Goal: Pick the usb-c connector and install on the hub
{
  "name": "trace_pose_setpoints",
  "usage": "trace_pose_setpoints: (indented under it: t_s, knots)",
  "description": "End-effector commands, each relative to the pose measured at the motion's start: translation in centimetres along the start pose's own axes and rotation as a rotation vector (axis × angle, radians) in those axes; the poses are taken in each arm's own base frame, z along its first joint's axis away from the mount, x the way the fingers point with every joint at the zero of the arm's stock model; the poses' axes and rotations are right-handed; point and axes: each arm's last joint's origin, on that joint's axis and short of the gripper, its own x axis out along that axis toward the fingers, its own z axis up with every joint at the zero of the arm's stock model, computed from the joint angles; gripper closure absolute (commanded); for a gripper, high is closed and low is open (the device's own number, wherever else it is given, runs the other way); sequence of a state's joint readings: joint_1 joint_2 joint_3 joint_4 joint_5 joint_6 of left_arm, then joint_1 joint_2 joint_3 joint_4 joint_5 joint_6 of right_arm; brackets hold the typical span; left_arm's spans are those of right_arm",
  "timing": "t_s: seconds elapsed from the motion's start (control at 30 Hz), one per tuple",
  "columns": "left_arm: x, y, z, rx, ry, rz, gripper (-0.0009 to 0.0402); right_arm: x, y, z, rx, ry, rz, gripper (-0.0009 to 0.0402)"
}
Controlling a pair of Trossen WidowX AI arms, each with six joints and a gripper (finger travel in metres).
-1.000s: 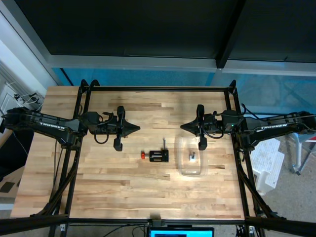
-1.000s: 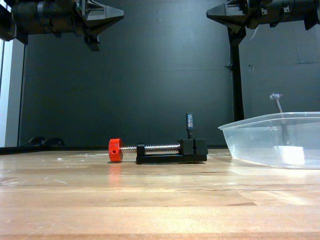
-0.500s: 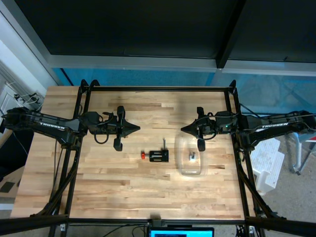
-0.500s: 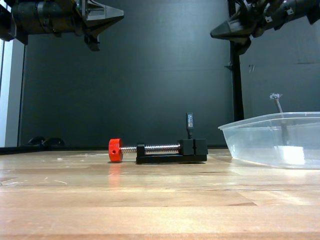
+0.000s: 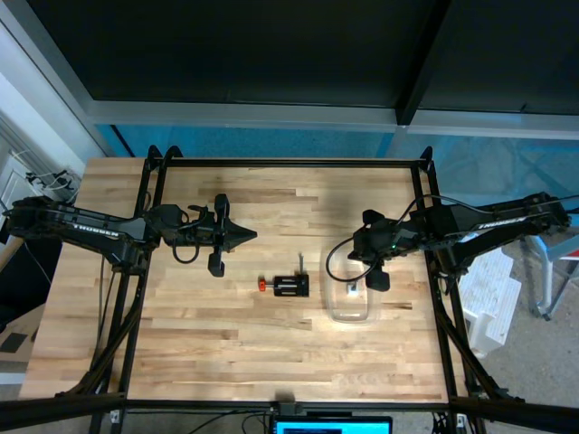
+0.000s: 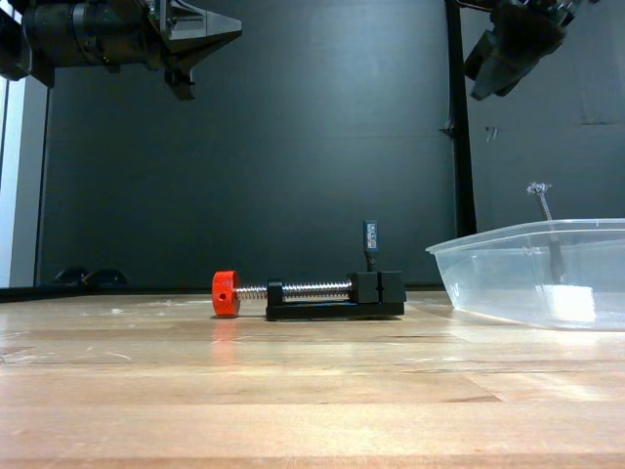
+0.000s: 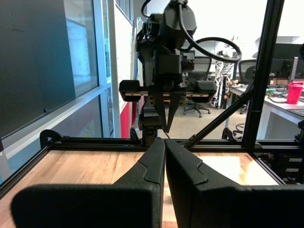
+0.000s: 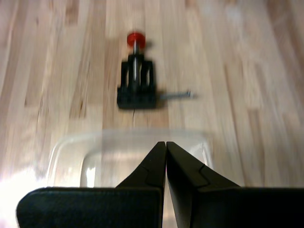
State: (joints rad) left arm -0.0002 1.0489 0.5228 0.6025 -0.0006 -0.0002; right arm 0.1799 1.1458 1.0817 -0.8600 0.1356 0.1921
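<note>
Right gripper (image 8: 165,142) above clear tub (image 8: 133,133) containing connector (image 5: 352,287), left gripper (image 7: 165,140) aloft

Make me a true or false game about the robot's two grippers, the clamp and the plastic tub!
1. The right gripper holds the connector. False: it hangs shut and empty above the tub, and the connector lies free inside the tub.
2. The clamp has a red knob. True.
3. The left gripper rests on the table. False: it hangs high above it, shut and empty.
4. The clamp stands on the table, beside the tub. True.
</note>
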Motion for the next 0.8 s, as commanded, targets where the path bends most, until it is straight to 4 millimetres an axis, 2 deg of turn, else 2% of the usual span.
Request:
trace_pose_setpoints:
  t_s: [0.03,0.4,0.8]
  knots:
    - [0.0,0.0,0.0,0.0,0.0,0.0,0.0393,-0.1,0.6,0.1,0.001,0.095,-0.007,0.0393]
    - [0.0,0.0,0.0,0.0,0.0,0.0,0.0393,0.9,1.3,-0.4,0.054,0.319,-0.052,0.0386]
    - [0.0,0.0,0.0,0.0,0.0,0.0,0.0393,4.3,2.5,-0.8,0.064,0.435,-0.069,0.0272]
